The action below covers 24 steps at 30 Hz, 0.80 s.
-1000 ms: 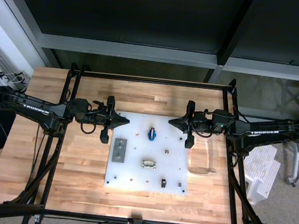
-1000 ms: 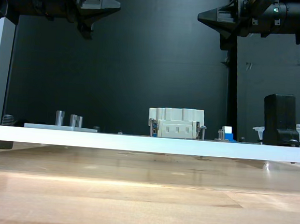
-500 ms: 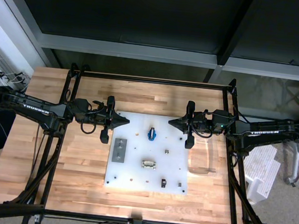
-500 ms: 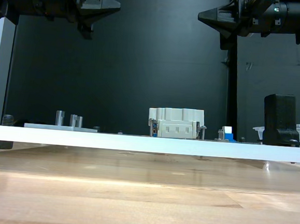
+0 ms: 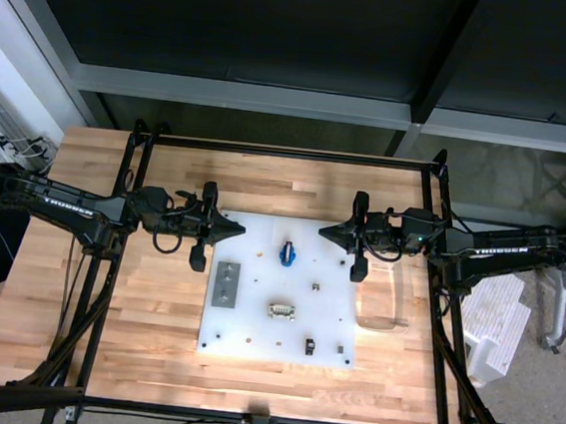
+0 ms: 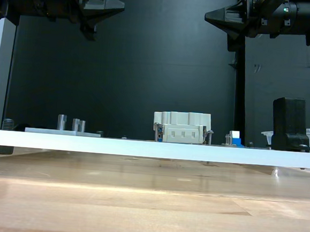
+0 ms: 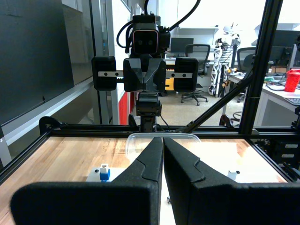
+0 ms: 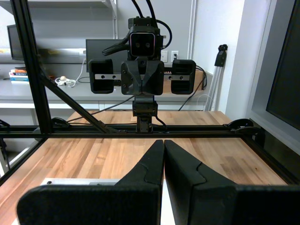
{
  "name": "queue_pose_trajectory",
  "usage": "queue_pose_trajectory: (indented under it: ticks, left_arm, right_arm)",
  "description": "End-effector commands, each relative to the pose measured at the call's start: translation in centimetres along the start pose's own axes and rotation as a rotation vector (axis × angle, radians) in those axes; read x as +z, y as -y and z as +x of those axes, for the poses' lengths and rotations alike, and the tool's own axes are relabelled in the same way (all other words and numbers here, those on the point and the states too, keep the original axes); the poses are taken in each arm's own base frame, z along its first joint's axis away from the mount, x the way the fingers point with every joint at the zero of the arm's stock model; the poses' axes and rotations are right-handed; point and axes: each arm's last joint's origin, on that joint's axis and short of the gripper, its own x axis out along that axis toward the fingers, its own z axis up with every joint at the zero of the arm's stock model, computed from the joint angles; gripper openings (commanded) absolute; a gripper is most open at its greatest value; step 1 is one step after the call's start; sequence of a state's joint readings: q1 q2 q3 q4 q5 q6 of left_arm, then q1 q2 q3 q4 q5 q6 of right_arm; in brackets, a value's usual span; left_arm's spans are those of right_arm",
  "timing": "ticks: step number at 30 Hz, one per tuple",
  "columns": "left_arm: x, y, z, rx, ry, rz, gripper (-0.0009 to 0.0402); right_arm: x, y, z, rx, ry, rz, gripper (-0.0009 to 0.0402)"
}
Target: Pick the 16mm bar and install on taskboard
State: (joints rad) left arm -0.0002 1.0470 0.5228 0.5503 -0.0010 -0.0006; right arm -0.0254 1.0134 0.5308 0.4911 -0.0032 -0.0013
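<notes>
The white taskboard [image 5: 253, 314] lies flat at the table's middle, carrying a grey metal block [image 5: 226, 284], a blue knob [image 5: 288, 254] and a pale connector [image 5: 280, 313]. I cannot pick out the 16mm bar in any view. My left gripper [image 5: 241, 230] hangs shut and empty, high over the board's left edge, pointing right. Facing it, my right gripper [image 5: 322, 231] is also shut and empty above the board's far right part. In the low view both the left gripper [image 6: 123, 6] and the right gripper [image 6: 206, 16] sit far above the board [image 6: 142, 147].
A clear plastic tray [image 5: 387, 300] lies on the wood just right of the board. A black upright part [image 6: 288, 125] stands on the board's near right. Black frame rails run along the table's left, right and far edges.
</notes>
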Motion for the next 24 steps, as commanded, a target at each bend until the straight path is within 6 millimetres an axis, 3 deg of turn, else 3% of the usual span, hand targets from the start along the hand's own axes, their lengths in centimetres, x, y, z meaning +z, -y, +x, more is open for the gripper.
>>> queue_pose_trajectory:
  ticks: [1, 24]
  left_arm:
    - [-0.01, 0.00, 0.01, 0.000, 0.000, 0.000, 0.0000]
    - [-0.01, -0.01, 0.01, 0.000, 0.000, 0.000, 0.0000]
  right_arm:
    - [0.02, 0.01, 0.01, -0.002, 0.000, 0.001, 0.0000]
    - [-0.31, 0.01, 0.01, -0.002, -0.033, 0.001, 0.0000]
